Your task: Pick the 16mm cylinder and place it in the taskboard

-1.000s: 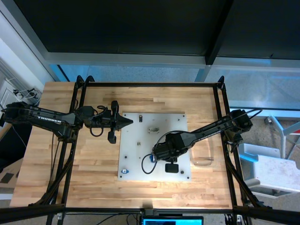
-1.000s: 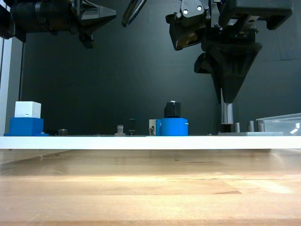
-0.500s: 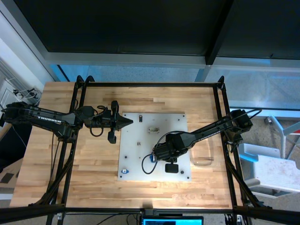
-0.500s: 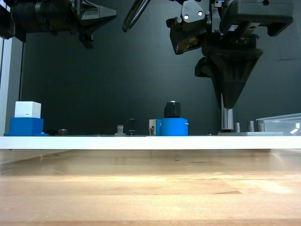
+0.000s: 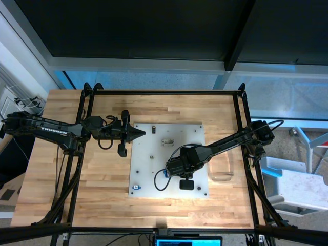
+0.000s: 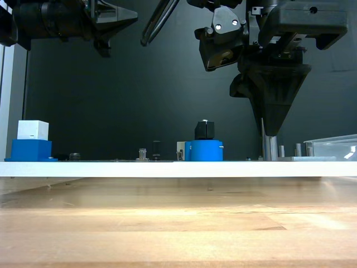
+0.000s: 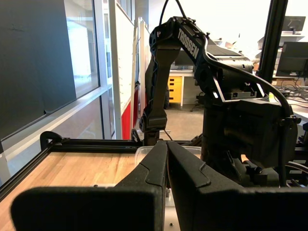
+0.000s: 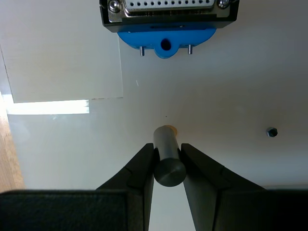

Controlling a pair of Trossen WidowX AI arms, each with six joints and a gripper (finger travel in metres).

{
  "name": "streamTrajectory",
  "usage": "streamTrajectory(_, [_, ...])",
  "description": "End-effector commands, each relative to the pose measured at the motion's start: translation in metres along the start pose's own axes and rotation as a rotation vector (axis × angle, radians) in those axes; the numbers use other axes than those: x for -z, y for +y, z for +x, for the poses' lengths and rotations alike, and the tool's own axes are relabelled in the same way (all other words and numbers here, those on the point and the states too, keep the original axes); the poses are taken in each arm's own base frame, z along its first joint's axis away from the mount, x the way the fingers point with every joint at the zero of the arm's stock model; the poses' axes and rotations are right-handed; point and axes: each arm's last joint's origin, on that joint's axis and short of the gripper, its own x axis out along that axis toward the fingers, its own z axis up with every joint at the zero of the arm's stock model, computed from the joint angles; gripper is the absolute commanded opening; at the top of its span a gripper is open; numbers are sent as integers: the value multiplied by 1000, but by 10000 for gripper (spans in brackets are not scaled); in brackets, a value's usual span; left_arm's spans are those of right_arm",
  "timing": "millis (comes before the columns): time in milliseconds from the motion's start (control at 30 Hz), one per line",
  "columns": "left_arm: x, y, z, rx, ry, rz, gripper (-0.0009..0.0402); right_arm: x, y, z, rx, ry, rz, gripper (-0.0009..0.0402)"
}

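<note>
Steel cylinder (image 8: 169, 166): right hand (image 8: 167, 150); left hand (image 7: 166, 145) aloft

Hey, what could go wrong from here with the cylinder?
The right gripper holds the cylinder upright, low end at the taskboard. If it is off its hole, pushing down could jam or tilt it. Opening too soon could let it topple. The left gripper, shut, hangs parked above the board's left edge.

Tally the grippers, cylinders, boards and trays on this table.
Grippers: 2 (left gripper shut, above the left edge of the taskboard; right gripper shut on the cylinder, above the board's near right part)
Cylinder: 1
Taskboard: 1
Tray: 1
Total: 5
</note>
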Motion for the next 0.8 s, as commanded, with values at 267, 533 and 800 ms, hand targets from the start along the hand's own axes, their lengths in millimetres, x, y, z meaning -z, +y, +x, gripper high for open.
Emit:
streamTrajectory(267, [0, 0, 0, 0, 2, 0, 0, -1, 0, 1, 8, -4, 0, 20])
streamTrajectory(533, [0, 0, 0, 0, 2, 0, 0, -1, -1, 1, 9, -5, 2, 20])
streamTrajectory(800, [0, 0, 0, 0, 2, 0, 0, -1, -2, 1, 32, -14, 0, 20])
